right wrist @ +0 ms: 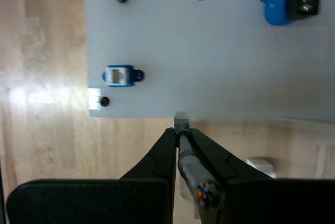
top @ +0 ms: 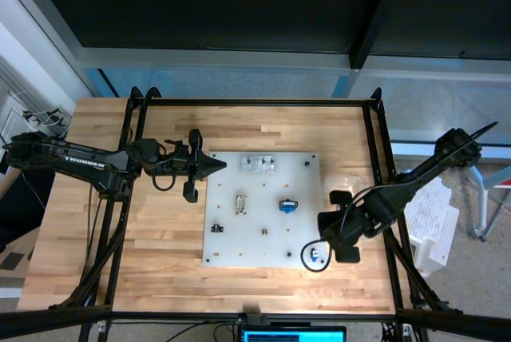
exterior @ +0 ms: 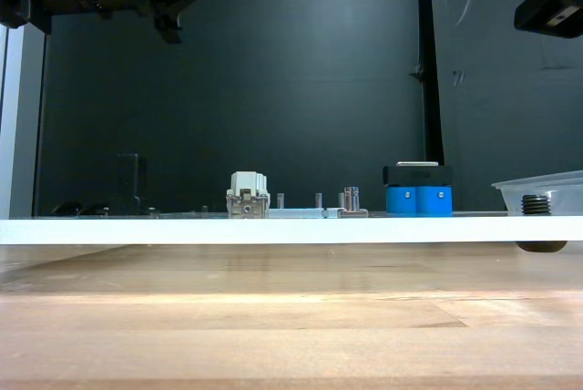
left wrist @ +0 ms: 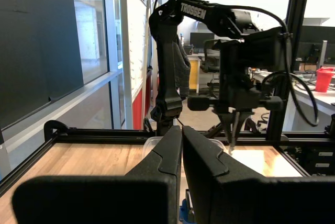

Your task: Pick the RJ45 connector and install on taskboard

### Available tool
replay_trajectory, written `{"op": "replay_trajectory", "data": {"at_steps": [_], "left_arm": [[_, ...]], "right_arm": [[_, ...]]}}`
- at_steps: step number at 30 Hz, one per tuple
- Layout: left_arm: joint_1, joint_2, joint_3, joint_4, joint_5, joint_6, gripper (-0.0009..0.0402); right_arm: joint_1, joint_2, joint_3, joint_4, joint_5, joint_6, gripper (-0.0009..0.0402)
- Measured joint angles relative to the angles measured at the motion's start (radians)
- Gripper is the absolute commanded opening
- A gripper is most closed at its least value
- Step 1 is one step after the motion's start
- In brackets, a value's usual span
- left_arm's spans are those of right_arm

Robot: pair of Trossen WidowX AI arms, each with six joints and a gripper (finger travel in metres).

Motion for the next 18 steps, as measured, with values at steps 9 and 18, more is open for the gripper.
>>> {"op": "replay_trajectory", "data": {"at_steps": [9, 18], "left_arm": [[0.0, 0.0, 0.0, 0.0, 0.0, 0.0, 0.0], [0.0, 0.0, 0.0, 0.0, 0.0, 0.0, 0.0]], "right_arm": [[0.028, 0.08, 0.051, 0.028, -0.004, 0.022, 0.0], [0.041, 0.154, 0.106, 0.039, -0.011, 0.041, 0.0]]}}
